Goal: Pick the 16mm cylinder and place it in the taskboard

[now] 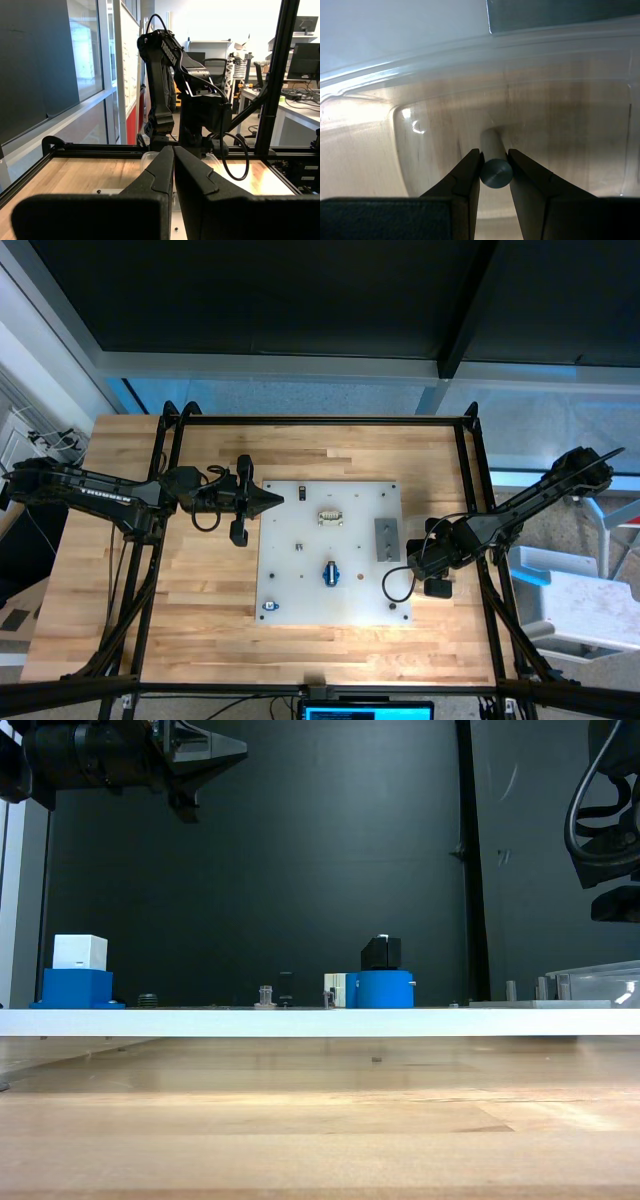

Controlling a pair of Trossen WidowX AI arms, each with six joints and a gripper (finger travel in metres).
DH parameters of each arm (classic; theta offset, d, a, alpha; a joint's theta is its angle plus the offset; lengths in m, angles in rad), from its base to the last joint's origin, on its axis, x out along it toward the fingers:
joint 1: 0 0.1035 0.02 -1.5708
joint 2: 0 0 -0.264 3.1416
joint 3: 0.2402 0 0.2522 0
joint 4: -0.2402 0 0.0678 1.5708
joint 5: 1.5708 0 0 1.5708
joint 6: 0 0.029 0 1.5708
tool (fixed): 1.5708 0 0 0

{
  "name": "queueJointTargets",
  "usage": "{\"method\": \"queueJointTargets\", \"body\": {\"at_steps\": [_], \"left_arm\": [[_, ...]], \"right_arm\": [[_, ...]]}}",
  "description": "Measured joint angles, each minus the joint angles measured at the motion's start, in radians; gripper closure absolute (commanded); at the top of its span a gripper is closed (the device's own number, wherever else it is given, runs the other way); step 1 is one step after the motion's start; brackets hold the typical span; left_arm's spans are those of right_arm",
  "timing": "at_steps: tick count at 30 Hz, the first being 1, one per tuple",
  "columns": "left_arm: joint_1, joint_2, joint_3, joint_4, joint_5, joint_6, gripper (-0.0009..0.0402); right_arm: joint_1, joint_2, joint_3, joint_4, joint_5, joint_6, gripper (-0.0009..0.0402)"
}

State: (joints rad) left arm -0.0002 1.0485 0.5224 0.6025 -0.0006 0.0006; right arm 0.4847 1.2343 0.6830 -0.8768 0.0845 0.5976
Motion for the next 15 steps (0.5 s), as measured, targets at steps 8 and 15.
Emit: {"method": "queueJointTargets", "body": {"at_steps": [8,15], "left_arm": [[0.0,0.0,0.0,0.0,0.0,0.0,0.0393],[0.0,0.0,0.0,0.0,0.0,0.0,0.0393]], "right_arm": [[0.0,-0.014,0.057,-0.077,-0.002,-0.001,0.0366],[0.0,-0.031,0.098,-0.13,-0.002,-0.001,0.0365]]}}
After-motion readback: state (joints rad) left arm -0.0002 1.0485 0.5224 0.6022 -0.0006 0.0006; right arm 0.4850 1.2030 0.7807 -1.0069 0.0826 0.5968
